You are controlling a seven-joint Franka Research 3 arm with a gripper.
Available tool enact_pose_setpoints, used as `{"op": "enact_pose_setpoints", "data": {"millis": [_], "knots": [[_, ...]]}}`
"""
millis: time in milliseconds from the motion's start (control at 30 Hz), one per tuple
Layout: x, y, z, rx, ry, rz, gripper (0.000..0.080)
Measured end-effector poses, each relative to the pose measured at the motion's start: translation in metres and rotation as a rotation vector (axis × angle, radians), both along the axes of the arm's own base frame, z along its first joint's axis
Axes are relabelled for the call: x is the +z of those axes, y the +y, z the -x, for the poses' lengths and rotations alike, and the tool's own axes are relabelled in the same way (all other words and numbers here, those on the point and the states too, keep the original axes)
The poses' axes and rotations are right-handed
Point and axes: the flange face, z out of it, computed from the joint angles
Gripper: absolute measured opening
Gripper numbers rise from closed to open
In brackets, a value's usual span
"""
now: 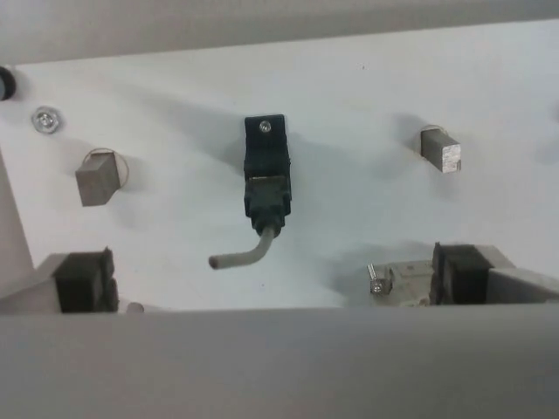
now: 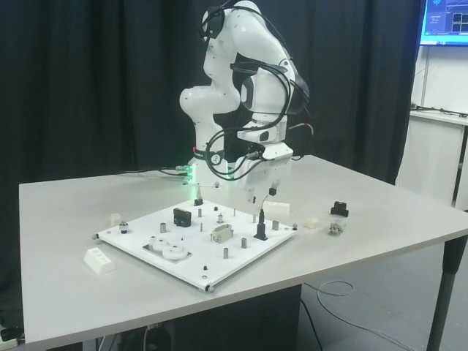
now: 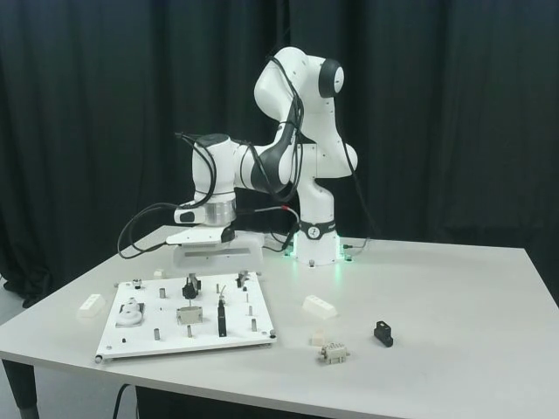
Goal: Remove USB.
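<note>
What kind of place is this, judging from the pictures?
Probably a robotics lab or test cell: a white arm bolted to a grey table, a white task board with small fittings, and black curtains all around.

Lit evenly from above in both room views, bright on the grey table [image 2: 58,241] and the white board [image 2: 241,256], with only faint, soft-edged shadows under the small parts. Backed by a black curtain [image 2: 88,73] that swallows light. Mild sheen on the white arm [image 2: 248,29]. Green glow at the arm's base [image 3: 293,249], spilling onto the table. Glowing screen [image 2: 444,22] at one corner. In the wrist view, pale and diffuse: weak double shadows beside the black plug [image 1: 267,175] and the grey blocks [image 1: 96,177]; no harsh glare.
</note>
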Motion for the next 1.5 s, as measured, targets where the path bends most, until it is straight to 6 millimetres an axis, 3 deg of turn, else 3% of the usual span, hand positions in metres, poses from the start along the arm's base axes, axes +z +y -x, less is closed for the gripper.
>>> {"op": "enact_pose_setpoints", "data": {"millis": [433,467,700,733,767,800,933,967,1267,1300,1500], "knots": [[-0.011,0.000,0.000,0.001,-0.005,0.007,0.0800],[-0.012,0.000,0.000,0.001,-0.005,0.007,0.0674],[-0.015,-0.001,-0.001,0.007,-0.008,0.010,0.0674],[-0.015,-0.001,-0.001,0.007,-0.008,0.011,0.0512],[-0.016,-0.001,-0.001,0.007,-0.009,0.011,0.0512],[-0.016,-0.001,-0.001,0.007,-0.009,0.012,0.0334],[-0.017,-0.001,-0.001,0.007,-0.009,0.013,0.0334],[-0.017,-0.001,-0.001,0.007,-0.009,0.013,0.0154],[-0.018,-0.001,-0.001,0.007,-0.009,0.012,0.0154],[-0.018,-0.001,-0.001,0.006,-0.009,0.011,0.0019],[-0.017,0.000,-0.002,0.007,-0.009,0.010,0.0019]]}}
